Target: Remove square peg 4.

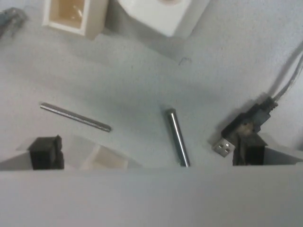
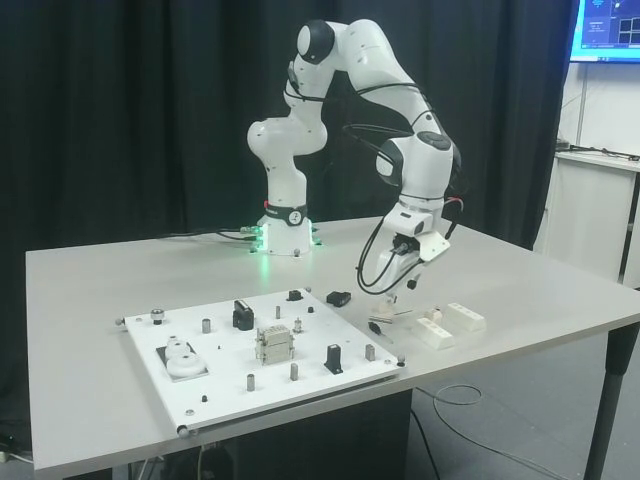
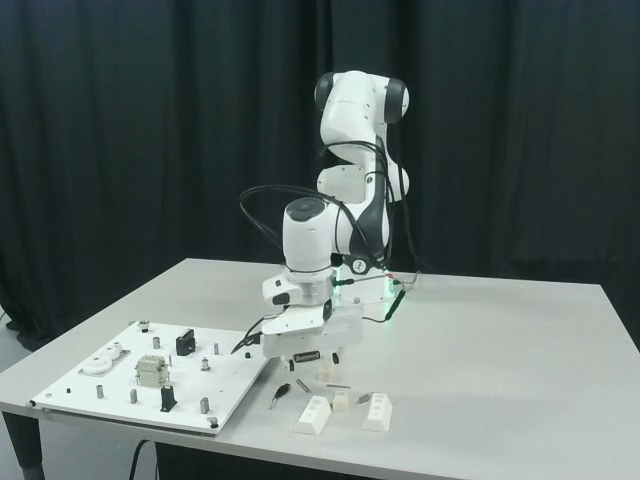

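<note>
My gripper (image 1: 147, 153) hangs low over the grey table, just off the white board's (image 2: 260, 350) right edge, and it is open with nothing held. Its black fingertips (image 1: 45, 153) stand wide apart. Between them on the table lie a short metal peg (image 1: 177, 137) and a small white open box (image 1: 106, 158). A thinner metal rod (image 1: 75, 117) lies a little further off. Several short pegs (image 2: 370, 351) still stand upright in the board. In the room views the gripper (image 2: 385, 318) (image 3: 310, 362) sits beside the board's edge (image 3: 140, 385).
A USB plug (image 1: 225, 146) on a cable lies by one fingertip. White blocks (image 2: 436, 330) (image 3: 313, 415) sit on the table near the gripper. A black connector (image 2: 338, 297) lies behind the board. The arm's base (image 2: 280, 225) stands at the table's back.
</note>
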